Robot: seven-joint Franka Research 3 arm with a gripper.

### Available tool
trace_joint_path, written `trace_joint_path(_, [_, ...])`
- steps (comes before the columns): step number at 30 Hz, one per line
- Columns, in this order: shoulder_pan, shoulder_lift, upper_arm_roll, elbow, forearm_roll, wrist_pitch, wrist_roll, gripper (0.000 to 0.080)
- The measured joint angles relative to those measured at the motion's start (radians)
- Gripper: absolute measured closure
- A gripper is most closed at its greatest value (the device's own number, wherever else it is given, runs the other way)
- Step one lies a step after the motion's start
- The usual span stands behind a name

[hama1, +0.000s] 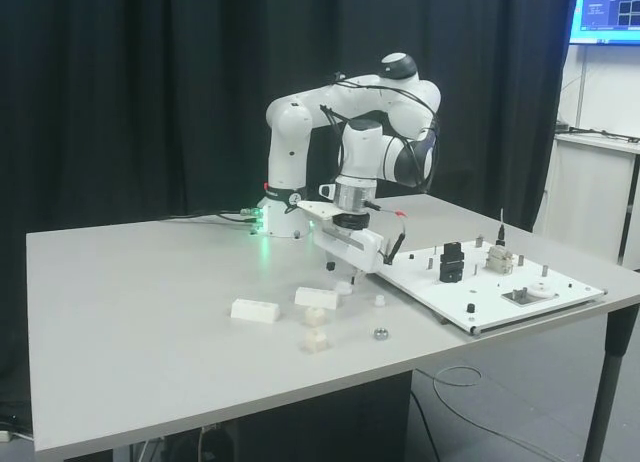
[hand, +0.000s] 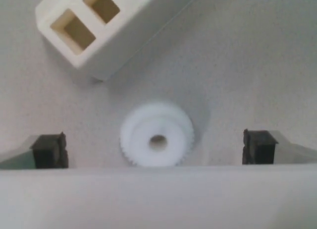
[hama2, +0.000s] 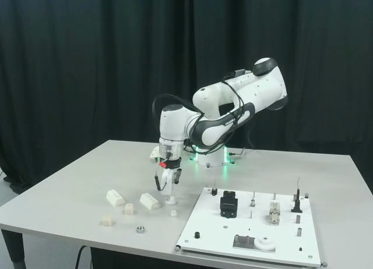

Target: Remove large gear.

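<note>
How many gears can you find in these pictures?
2. One gear lies on the table between the open gripper fingers; another gear sits on the board near its front edge. Smaller ones may be hidden.

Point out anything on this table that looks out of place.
A white gear lies flat on the grey table, off the white board, between the open gripper fingers. Several white blocks lie scattered loose nearby too.
</note>
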Motion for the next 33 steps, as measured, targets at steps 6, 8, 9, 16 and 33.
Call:
trace_joint_path(6, [0.0, 0.0, -0.013, 0.002, -0.003, -0.004, 0.0, 0.0008])
trace_joint_path(8, [0.0, 0.0, -0.017, 0.003, -0.006, -0.007, 0.0, 0.0008])
trace_joint_path(9, [0.0, 0.0, -0.019, 0.003, -0.007, -0.008, 0.0, 0.0008])
trace_joint_path(16, [0.0, 0.0, -0.027, 0.004, -0.013, -0.01, -0.001, 0.0003])
trace_joint_path(33, [0.005, 0.0, -0.04, 0.005, -0.02, -0.014, -0.001, 0.0003])
